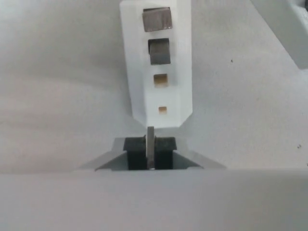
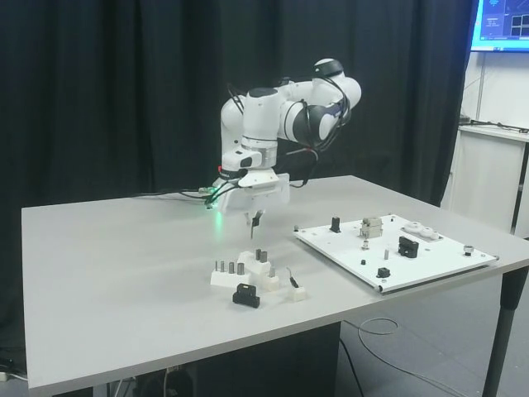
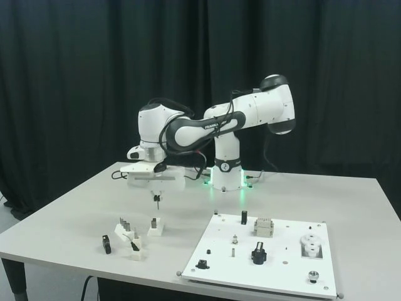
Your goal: Insert square peg 1.
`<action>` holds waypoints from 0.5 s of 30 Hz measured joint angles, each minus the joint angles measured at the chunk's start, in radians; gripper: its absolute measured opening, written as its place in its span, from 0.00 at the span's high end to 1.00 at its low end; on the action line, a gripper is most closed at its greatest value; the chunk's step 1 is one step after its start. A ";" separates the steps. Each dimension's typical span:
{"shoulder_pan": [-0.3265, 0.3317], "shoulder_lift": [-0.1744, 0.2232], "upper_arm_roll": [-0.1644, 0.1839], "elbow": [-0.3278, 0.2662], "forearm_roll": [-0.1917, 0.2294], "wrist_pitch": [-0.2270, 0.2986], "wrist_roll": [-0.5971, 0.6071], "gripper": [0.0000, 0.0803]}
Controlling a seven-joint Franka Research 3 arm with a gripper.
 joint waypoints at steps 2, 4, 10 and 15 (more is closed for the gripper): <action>0.002 0.000 -0.006 0.000 -0.002 -0.006 0.001 0.96; 0.004 0.000 -0.010 0.000 -0.004 -0.008 0.003 0.96; 0.009 0.000 -0.018 0.000 -0.005 -0.010 0.014 0.96; 0.013 0.000 -0.021 0.000 -0.005 -0.010 0.022 0.96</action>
